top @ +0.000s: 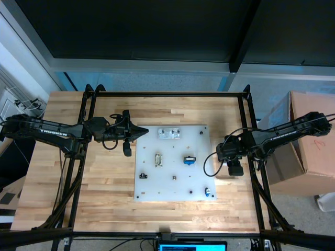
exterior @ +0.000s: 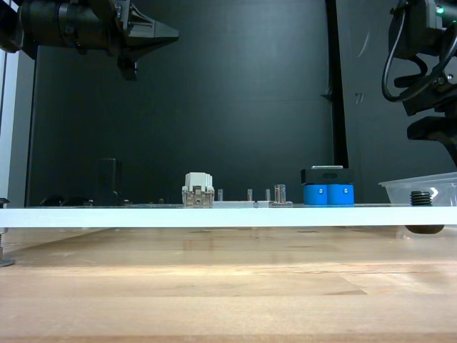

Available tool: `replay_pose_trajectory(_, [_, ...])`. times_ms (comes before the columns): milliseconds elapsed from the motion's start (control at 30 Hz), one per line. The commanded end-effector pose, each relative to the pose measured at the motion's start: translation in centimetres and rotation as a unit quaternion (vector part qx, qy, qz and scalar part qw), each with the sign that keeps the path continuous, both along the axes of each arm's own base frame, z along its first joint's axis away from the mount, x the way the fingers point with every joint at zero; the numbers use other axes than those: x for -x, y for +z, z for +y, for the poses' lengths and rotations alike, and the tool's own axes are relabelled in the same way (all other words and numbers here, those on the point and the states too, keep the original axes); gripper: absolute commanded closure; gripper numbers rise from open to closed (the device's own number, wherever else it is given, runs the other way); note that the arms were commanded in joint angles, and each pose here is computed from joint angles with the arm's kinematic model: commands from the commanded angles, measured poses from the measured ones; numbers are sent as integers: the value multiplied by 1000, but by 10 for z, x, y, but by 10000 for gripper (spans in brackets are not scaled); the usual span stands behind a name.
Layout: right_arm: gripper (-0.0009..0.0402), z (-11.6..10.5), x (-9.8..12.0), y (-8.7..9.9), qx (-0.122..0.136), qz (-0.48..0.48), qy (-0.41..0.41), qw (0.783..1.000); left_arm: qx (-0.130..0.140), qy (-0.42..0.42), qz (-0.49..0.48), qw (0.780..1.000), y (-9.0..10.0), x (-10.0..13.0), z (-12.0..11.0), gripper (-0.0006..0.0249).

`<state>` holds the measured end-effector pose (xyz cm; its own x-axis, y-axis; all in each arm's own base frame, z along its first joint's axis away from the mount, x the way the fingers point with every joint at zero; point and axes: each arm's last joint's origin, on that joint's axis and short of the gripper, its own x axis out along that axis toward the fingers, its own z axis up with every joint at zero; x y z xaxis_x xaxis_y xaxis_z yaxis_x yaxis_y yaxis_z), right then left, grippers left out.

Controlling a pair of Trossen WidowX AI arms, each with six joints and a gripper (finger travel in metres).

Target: Pick the RJ45 connector and install on the taskboard

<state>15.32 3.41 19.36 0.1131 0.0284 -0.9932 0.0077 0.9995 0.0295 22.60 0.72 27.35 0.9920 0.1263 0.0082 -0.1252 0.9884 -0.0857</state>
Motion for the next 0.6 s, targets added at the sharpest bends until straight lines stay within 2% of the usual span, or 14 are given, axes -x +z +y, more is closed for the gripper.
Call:
replay_pose_trajectory(33, [248,1,0,-3,-2,-3,-6,1000,0,0,0,1000,0,0,0,243])
replay_pose_trajectory(333, [290,1,2,-11,-4,-3,-22,1000,0,0,0,1000,0,0,0,243])
replay_pose_trajectory(600, [363,1,2,-11,-3,-3,-22,1000,0,0,0,1000,0,0,0,243])
